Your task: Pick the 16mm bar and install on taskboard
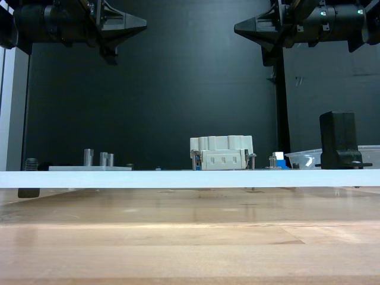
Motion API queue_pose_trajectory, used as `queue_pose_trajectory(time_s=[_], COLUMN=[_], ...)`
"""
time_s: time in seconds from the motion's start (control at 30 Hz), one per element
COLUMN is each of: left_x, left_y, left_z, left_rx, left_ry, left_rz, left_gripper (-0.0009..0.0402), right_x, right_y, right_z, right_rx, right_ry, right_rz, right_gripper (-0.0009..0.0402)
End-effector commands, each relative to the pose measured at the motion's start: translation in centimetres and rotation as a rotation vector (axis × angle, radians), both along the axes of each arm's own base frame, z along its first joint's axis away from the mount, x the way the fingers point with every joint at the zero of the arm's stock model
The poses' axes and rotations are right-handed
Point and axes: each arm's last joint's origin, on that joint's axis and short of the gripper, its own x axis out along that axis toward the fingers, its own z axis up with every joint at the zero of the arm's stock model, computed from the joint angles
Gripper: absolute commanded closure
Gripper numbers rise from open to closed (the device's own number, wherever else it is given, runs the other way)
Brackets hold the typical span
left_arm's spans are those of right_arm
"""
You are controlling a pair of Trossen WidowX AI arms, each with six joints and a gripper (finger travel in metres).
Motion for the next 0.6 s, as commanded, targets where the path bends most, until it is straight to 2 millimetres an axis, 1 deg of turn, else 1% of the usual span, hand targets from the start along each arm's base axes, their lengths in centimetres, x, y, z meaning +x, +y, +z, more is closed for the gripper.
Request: queue_pose_trajectory(time_s=[0.03, 0.47, 0.6], left_x=[0.01, 0.01, 0.00], left_y=[0.00, 0.00, 0.00], left_z=[0.01, 0.01, 0.01], left_rx=[0.000, 0.000, 0.000], left_ry=[0.000, 0.000, 0.000], left_rz=[0.000, 0.000, 0.000], left_gripper=[0.0393, 0.0393, 0.0393], right_x=[0.01, 0.01, 0.01], right_y=[0.02, 0.01, 0.04], right_z=[-0.01, -0.01, -0.04], right_rx=[0.000, 0.001, 0.044], right_ry=[0.000, 0.000, 0.002], right_rz=[0.000, 0.000, 0.010], right_gripper=[0.0393, 0.0393, 0.0393])
